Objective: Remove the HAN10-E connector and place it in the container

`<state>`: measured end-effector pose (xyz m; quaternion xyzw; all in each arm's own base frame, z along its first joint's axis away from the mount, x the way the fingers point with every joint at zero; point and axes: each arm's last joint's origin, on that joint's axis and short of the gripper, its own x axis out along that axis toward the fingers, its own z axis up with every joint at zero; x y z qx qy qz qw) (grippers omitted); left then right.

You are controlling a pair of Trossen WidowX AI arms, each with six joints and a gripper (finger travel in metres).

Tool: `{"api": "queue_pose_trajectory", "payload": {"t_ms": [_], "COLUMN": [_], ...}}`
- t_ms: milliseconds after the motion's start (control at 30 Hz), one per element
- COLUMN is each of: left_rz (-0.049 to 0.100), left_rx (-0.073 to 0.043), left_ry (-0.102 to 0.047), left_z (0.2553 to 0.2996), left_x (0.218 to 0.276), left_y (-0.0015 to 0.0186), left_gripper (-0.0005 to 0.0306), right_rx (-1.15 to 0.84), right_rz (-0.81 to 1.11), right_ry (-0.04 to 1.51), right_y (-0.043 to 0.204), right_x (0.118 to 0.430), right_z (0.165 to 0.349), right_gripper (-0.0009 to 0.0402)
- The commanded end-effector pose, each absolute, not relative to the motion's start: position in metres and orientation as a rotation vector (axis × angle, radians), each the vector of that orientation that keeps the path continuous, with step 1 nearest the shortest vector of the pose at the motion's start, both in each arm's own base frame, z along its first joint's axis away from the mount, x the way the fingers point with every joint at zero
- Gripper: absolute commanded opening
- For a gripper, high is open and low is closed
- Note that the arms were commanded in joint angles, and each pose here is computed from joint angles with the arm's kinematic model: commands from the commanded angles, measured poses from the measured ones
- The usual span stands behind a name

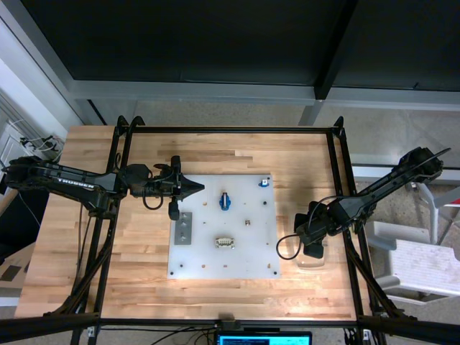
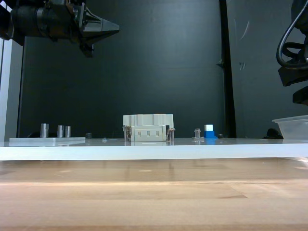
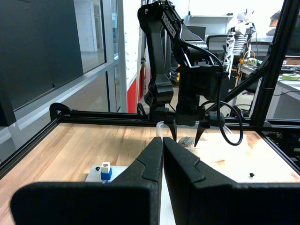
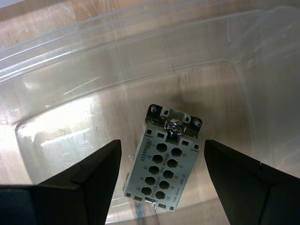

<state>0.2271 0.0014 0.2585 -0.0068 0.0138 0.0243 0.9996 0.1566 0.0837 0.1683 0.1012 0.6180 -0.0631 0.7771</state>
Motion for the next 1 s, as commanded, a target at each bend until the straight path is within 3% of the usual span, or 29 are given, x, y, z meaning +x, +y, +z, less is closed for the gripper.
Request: {"api": "queue_pose_trajectory", "payload": {"t_ms": [33, 467, 1000], "left_rz": [0.049, 0.049, 0.049], "left_rx": [-0.013, -0.013, -0.013], "left_ry": [0.028, 0.028, 0.028], "left_z": [0.2585, 0.2585, 0.2585], "left_x": [0.2271, 0.2271, 0.2271], "left_y": [0.0014, 0.0014, 0.0014], "left_gripper": [0.0, 0.0, 0.0], "right_rx": [0.218, 0.234, 0.209], "right_rz": [-0.136, -0.12, -0.141], "right_ry": [1.336, 1.307, 1.349], "right_y": [0.084, 0.088, 0.089], "right_x": [0.157, 0.164, 0.166], "right_z": [0.168, 0.184, 0.222], "right_gripper": [0.0252, 0.0249, 0.0249]}}
